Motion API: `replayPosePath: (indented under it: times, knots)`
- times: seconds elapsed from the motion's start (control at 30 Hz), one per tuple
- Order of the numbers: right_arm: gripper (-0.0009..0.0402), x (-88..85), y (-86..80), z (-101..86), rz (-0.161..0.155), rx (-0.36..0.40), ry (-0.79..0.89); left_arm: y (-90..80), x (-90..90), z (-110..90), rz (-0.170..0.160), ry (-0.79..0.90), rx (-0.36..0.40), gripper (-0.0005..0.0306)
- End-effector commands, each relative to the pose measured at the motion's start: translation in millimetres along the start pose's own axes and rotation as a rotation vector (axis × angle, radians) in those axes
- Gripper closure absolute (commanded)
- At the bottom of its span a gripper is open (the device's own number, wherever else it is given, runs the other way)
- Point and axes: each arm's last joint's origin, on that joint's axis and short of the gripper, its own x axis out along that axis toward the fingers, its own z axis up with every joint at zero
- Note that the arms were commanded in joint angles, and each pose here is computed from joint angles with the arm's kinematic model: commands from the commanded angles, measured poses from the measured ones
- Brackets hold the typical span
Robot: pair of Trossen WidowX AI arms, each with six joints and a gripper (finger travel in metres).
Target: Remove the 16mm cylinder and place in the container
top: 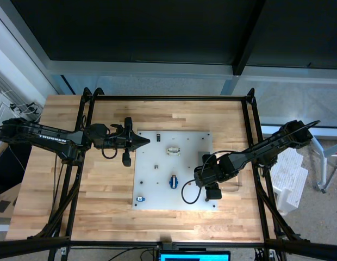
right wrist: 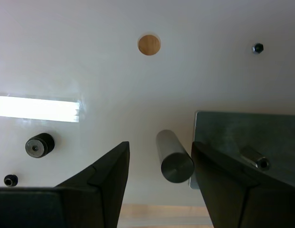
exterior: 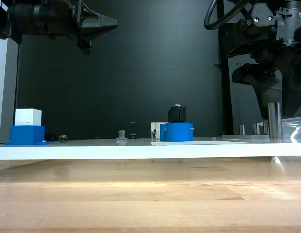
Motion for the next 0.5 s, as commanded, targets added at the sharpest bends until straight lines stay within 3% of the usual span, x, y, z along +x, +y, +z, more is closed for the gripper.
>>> replayPosePath:
  times: [0.03, 0.5]
  knots:
    - [0.0246, 0.5, -0.3, -0.7, -0.004, -0.001, 0.001, 0.0, 0.1, 0.0, 0.0, 0.0, 0.0, 0.03]
    - [0.0379, 0.3, -0.7, -1.0, -0.006, -0.004, 0.004, 0.0, 0.1, 0.0, 0.0, 0.0, 0.0, 0.03]
